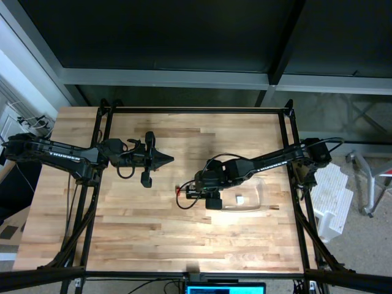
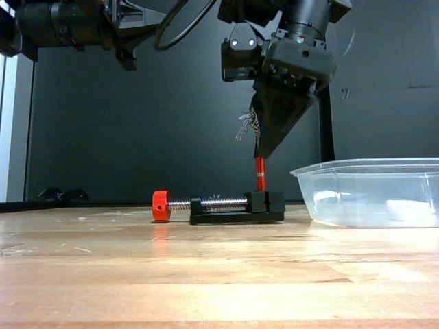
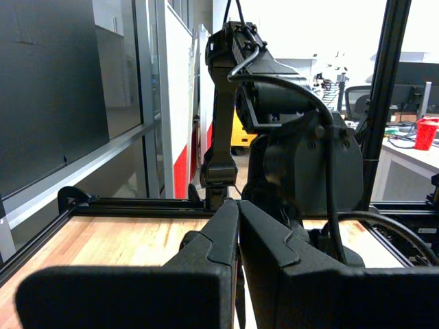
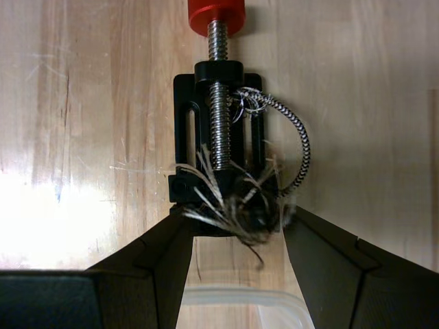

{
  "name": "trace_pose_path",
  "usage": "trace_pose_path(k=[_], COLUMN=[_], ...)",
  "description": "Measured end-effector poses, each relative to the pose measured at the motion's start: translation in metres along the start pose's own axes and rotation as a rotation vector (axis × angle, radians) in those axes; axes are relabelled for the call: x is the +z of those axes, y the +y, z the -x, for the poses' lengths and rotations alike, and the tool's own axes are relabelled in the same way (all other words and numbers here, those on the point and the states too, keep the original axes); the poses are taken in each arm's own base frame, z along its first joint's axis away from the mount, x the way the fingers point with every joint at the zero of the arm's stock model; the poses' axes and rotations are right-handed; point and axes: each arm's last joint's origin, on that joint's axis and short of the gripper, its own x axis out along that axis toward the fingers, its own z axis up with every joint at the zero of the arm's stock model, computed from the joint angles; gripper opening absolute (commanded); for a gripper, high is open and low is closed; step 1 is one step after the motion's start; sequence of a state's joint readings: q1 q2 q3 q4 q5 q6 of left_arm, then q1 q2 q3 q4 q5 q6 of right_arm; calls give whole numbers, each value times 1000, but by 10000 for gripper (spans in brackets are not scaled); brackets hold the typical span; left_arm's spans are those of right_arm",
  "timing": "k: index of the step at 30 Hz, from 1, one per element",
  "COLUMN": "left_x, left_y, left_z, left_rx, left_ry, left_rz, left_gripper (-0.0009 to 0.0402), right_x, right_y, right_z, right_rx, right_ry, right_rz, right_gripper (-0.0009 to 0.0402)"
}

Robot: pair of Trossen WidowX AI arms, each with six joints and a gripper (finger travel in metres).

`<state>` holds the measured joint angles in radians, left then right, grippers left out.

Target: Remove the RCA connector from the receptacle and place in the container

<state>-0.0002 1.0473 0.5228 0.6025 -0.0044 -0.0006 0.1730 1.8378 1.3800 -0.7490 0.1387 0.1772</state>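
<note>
The task is judged to be at its first step: the RCA connector (image 2: 260,173) is seen standing upright in the right end of the receptacle (image 2: 236,205), not yet drawn out, and nothing of it has been placed in the container (image 2: 363,168), which sits just right of the receptacle. The right end effector (image 2: 263,154) is pointed straight down at the connector's top. In the right wrist view its fingers (image 4: 164,260) are set partly apart on either side of the frayed braided lead (image 4: 295,137), and no firm grip can be confirmed. Pulling the plug upward, carrying it right and releasing it over the tray are left to be done. The left end effector (image 1: 165,159) is held raised over the left middle of the table (image 1: 153,239), well apart from the work, its fingers (image 3: 226,233) closed together on nothing. A small white piece (image 1: 239,199) is seen in the container. The table is of pale wood, bounded by a black metal frame (image 1: 101,153), with a dark backdrop at its far side.
</note>
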Motion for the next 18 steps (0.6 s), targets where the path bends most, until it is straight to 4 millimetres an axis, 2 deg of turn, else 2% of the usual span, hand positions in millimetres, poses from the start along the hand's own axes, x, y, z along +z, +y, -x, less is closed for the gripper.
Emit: trace_pose_path(k=[11, 18], left_x=[0, 0], left_y=[0, 0], left_z=[0, 0], left_rx=[0, 0], left_ry=[0, 0], left_rz=[0, 0], left_gripper=[0, 0], right_x=[-2, -2], right_y=[2, 2], right_z=[-7, -7], right_rx=[11, 12], right_ry=[-11, -15], right_rz=[9, 14], right_gripper=[177, 154])
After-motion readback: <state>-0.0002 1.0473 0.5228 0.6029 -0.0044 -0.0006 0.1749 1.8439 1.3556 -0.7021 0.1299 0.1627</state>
